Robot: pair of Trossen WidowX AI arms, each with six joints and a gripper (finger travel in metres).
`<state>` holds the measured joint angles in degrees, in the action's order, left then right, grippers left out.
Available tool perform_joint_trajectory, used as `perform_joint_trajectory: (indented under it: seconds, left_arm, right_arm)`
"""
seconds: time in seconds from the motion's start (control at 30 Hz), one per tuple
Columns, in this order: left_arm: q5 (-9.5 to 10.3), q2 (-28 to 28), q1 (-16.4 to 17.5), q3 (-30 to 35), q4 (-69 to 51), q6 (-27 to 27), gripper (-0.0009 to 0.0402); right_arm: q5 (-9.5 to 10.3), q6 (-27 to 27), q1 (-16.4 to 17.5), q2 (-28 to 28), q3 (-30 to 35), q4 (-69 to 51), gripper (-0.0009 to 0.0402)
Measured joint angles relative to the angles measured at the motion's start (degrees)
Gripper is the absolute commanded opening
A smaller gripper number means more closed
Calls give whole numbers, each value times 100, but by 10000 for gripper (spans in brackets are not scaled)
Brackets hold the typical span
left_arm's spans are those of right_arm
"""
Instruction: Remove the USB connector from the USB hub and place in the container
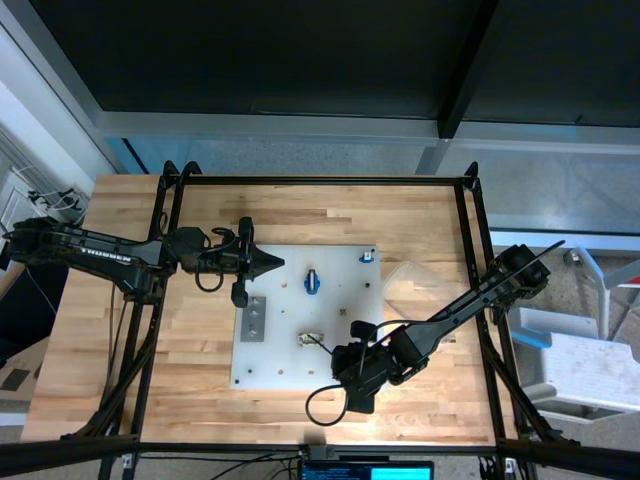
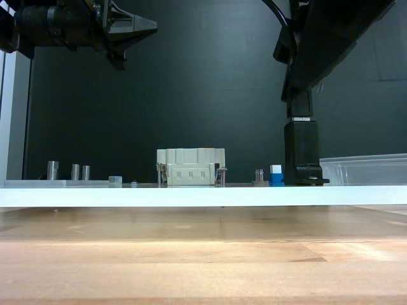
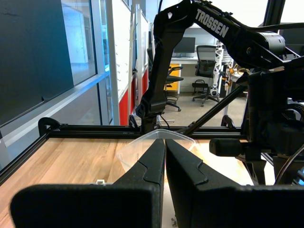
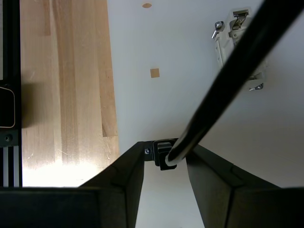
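Standing upright with its tips down on the flat white task board point(image 1: 290, 365), the right gripper point(image 2: 306, 178) is seen over the board's near right part. In the right wrist view its 2 black fingers point(image 4: 128, 185) are drawn in around the small plug of the short, thin black USB connector point(image 4: 165, 156), so the jaws are read as clamped on that plug, and the connector's cable is seen rising from the plug toward the camera. Whether the plug is seated in a socket cannot be told. In the high view a loop of black cable is shown hanging just beside this gripper, over the board's near edge. The clear plastic container point(image 2: 372, 168) is set on the pale wooden table point(image 1: 120, 330) just beside the board's right edge, apart from the gripper, and nothing is seen inside it. A beige connector block point(image 1: 311, 340) is fixed near the board's middle, a small blue clip point(image 1: 312, 282) farther back, and a grey block with 3 pegs point(image 1: 255, 320) at the board's left. The left gripper point(image 1: 270, 262) is held high above the board's far left part, pointing right, with its jaws pressed together on nothing.
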<state>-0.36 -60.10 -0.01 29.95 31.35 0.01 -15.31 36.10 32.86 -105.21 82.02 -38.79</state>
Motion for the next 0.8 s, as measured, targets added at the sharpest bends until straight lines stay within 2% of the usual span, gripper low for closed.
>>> perform_joint_trajectory:
  seconds: [0.47, 0.8]
  left_arm:
    - [0, 0, 0, -2, 0, 0, 1]
    - [0, 0, 0, 0, 0, -2, 1]
  right_arm:
    - [4, -103, -2, 0, 0, -83, -2]
    - [4, -131, 0, 0, 0, -83, 0]
